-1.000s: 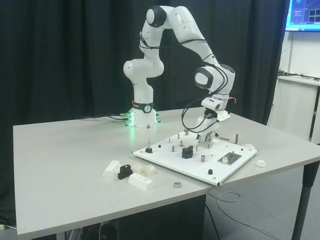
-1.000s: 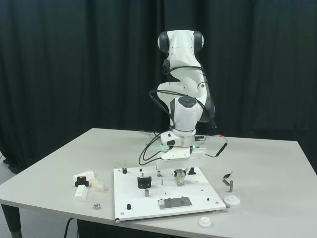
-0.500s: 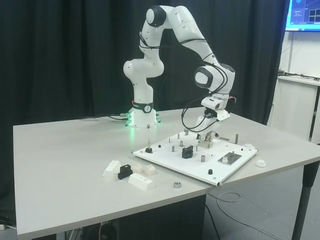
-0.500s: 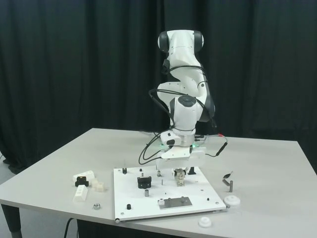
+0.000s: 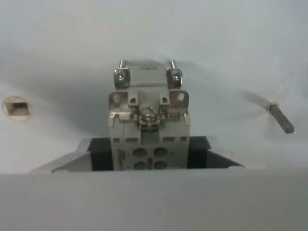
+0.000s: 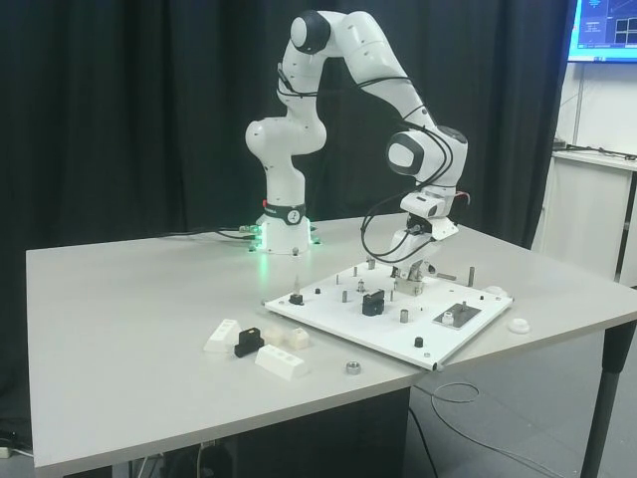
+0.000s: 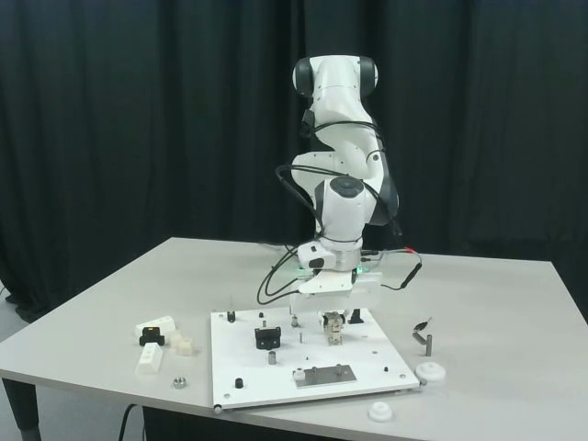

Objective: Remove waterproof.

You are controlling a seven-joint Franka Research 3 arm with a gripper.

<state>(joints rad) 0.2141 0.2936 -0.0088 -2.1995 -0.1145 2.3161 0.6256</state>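
White arm bends down over a white board [image 6: 398, 324] on the grey table [image 6: 129, 329]. Its gripper [image 7: 332, 323] sits at the waterproof connector [image 5: 148, 122], which stands upright on the board. Only the wrist view shows the connector's screws and latch; whether the fingers grip it cannot be told. Nothing has visibly moved since a second ago.

The waterproof connector [image 5: 148, 122] is a grey, boxy metal block with two screws on top and a latch across its face, standing upright at the wrist view's centre. In the first room view it [image 6: 411, 282] sits right of centre.
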